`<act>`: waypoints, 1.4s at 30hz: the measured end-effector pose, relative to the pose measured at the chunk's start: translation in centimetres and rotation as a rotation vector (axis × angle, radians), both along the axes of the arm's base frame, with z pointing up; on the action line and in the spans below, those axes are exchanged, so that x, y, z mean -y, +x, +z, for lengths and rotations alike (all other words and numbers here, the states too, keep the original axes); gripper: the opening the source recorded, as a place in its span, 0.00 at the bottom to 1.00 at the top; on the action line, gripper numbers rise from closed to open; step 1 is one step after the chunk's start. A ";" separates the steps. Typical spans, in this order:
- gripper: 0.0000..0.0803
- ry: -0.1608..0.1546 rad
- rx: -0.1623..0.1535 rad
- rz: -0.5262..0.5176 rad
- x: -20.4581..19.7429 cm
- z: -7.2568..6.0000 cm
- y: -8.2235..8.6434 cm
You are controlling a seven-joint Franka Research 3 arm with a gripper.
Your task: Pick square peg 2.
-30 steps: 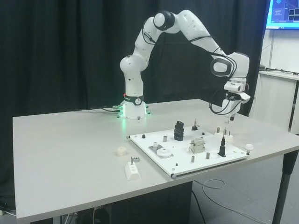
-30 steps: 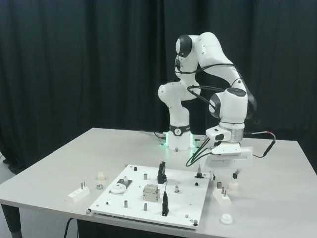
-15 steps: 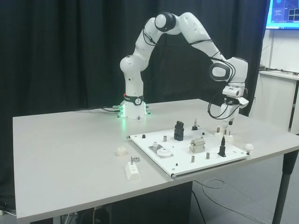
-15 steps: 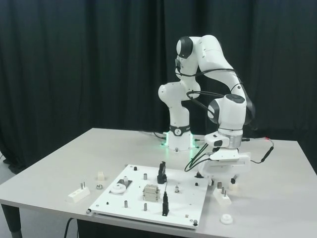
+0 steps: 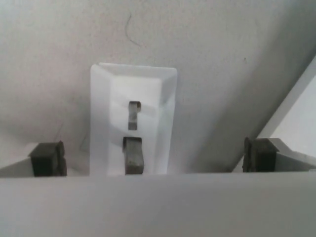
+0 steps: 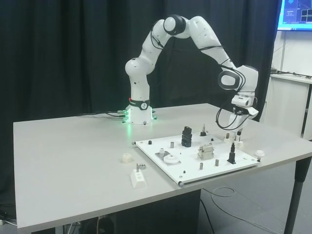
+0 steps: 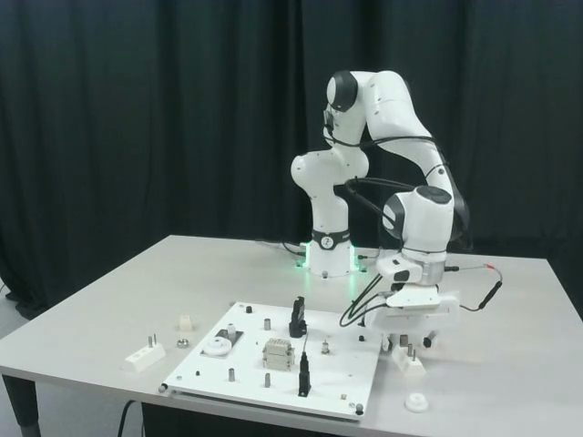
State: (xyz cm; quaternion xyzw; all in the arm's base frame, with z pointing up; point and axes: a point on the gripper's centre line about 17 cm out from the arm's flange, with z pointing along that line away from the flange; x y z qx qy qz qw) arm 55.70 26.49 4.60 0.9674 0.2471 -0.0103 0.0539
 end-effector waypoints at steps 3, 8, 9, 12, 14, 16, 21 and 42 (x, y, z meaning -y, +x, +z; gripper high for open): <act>1.00 -0.003 -0.004 0.002 0.0 -0.4 -0.2; 1.00 -0.006 -0.012 0.001 -0.1 -0.9 -0.5; 1.00 -0.007 -0.013 0.001 -0.1 -1.0 -0.5; 1.00 -0.009 -0.016 0.002 -0.1 -1.3 -0.6; 1.00 -0.010 -0.018 0.003 -0.1 -1.4 -0.7; 1.00 -0.010 -0.018 0.003 -0.1 -1.5 -0.7; 1.00 -0.011 -0.021 0.005 -0.2 -1.6 -0.9; 0.19 -0.001 -0.026 -0.008 -0.2 -1.7 -0.9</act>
